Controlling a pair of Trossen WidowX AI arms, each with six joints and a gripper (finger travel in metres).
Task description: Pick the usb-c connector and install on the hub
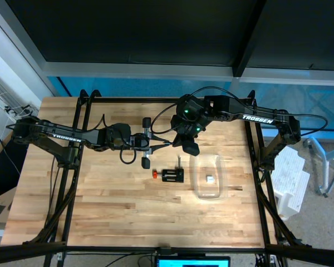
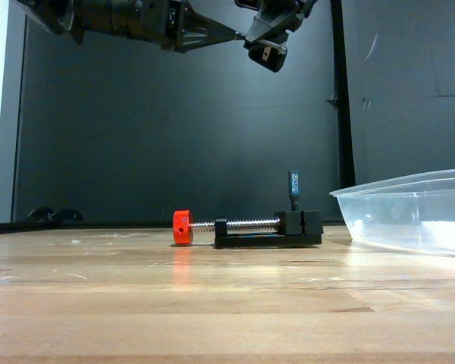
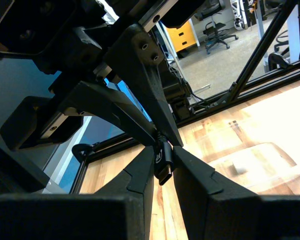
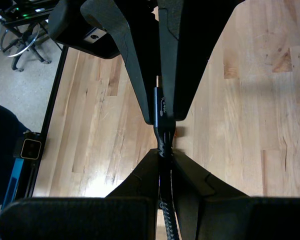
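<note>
While the left gripper [image 3: 163, 160] and right gripper [image 4: 163, 154] both pinch the usb-c connector [image 4: 160, 107] in their fingers aloft, a handover seems underway; next, one must release before the connector is lowered to the hub [image 1: 172, 175].

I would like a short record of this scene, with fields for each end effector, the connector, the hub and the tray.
left end effector: raised above the table, shut on the usb-c connector
right end effector: raised, tip to tip with the left one, shut on the same connector's braided tail
hub: on the table below them, orange knob toward the left arm, upright pin
clear tray: beside the hub, holds a small white piece
task state: connector not yet installed
</note>
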